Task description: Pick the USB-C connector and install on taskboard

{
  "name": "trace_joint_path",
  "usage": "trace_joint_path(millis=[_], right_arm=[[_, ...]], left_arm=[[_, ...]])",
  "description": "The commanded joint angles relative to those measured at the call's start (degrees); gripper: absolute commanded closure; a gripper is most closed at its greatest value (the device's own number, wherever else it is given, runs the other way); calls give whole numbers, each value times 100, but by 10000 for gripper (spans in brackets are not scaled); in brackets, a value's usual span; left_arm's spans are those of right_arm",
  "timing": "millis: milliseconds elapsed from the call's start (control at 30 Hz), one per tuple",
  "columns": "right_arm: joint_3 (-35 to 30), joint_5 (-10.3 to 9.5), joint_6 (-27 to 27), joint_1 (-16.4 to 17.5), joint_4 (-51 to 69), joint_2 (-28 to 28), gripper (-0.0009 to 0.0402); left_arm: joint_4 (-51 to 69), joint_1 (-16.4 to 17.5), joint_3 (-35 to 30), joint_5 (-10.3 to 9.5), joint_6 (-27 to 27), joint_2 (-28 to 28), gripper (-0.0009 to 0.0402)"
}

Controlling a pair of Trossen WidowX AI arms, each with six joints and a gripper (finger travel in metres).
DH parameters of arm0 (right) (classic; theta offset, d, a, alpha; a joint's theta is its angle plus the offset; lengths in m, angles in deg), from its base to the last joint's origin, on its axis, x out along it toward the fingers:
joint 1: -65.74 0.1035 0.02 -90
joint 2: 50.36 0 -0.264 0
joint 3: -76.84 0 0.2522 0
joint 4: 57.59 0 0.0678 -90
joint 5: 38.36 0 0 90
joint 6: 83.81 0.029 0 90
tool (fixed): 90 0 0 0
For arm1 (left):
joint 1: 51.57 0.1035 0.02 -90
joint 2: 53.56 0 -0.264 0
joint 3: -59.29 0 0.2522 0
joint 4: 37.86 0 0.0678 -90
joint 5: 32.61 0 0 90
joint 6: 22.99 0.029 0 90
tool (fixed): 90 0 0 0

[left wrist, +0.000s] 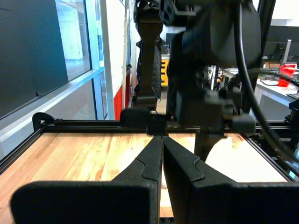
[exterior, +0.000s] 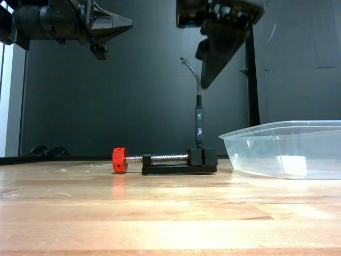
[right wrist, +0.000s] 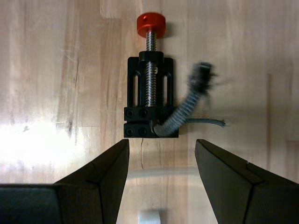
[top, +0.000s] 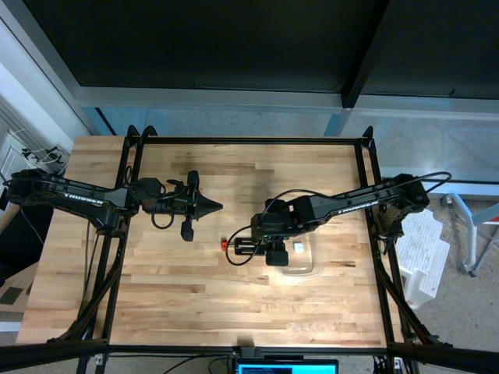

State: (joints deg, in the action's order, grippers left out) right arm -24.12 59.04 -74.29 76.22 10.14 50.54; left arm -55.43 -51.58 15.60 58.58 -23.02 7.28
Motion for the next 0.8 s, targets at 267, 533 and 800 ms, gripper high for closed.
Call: trace_joint_path(millis=[267, 533, 800], right_arm=[[11, 11, -20, -2, 4, -234, 197], [146, 7, -356, -33, -96, -481, 256], [686, 7, -608, -173, -623, -1119, 367]], left_arm=[[-4, 0, -2, 0, 0, 2, 393], [-2, 2, -2, 0, 0, 2, 393], [-2, 0, -2, 0, 0, 2, 393]])
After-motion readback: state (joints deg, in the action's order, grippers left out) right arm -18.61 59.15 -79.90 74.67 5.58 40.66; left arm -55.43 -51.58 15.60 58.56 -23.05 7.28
